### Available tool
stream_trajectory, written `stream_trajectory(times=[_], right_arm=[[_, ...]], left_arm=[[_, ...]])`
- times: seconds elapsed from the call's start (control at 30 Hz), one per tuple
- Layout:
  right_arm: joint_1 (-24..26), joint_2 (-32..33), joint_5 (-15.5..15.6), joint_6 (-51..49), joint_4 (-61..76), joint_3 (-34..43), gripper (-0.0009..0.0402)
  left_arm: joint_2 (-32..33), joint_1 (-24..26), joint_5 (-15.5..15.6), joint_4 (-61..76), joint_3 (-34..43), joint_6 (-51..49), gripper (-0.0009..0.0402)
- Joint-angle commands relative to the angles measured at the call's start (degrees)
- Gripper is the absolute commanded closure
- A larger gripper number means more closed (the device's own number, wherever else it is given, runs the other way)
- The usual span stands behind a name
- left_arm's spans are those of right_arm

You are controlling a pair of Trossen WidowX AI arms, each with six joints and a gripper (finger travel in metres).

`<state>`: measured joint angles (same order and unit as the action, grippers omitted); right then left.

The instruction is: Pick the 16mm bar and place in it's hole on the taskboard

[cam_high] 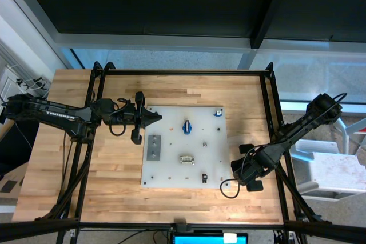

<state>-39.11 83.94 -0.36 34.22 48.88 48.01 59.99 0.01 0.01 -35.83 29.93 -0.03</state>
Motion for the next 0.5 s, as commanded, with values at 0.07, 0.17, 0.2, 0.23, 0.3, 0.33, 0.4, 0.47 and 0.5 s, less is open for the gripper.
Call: stream_trajectory(times=[0.07,0.17,0.2,0.23,0.3,0.33,0.4,0.47,0.5], right_arm=[[0.0,0.0,0.0,0.1,-0.2,0.0,0.0384],[0.1,0.0,0.0,0.1,-0.2,0.0,0.0381],[0.1,0.0,0.0,0.1,-0.2,0.0,0.0382],[0.2,0.0,0.0,0.1,-0.2,0.0,0.0383],[0.2,-0.1,0.2,0.1,-0.2,0.0,0.0385],[0.2,-0.1,0.2,0.1,-0.2,0.2,0.0386],[0.3,-0.1,0.4,0.0,-0.1,0.4,0.0390],[0.5,-0.2,0.4,-0.1,0.6,1.0,0.0394],[0.6,-0.4,0.4,-0.1,1.1,1.3,0.0394]], left_arm=[[0.0,0.0,0.0,0.0,0.0,0.0,0.0393],[0.0,0.0,0.0,0.0,0.0,0.0,0.0393],[0.0,0.0,0.0,0.0,0.0,0.0,0.0393],[0.0,0.0,0.0,0.0,0.0,0.0,0.0393],[0.0,0.0,0.0,0.0,0.0,0.0,0.0393],[0.0,0.0,0.0,0.0,0.0,0.0,0.0393],[0.0,0.0,0.0,0.0,0.0,0.0,0.0393],[0.0,0.0,0.0,0.0,0.0,0.0,0.0393],[0.0,0.0,0.0,0.0,0.0,0.0,0.0393]])
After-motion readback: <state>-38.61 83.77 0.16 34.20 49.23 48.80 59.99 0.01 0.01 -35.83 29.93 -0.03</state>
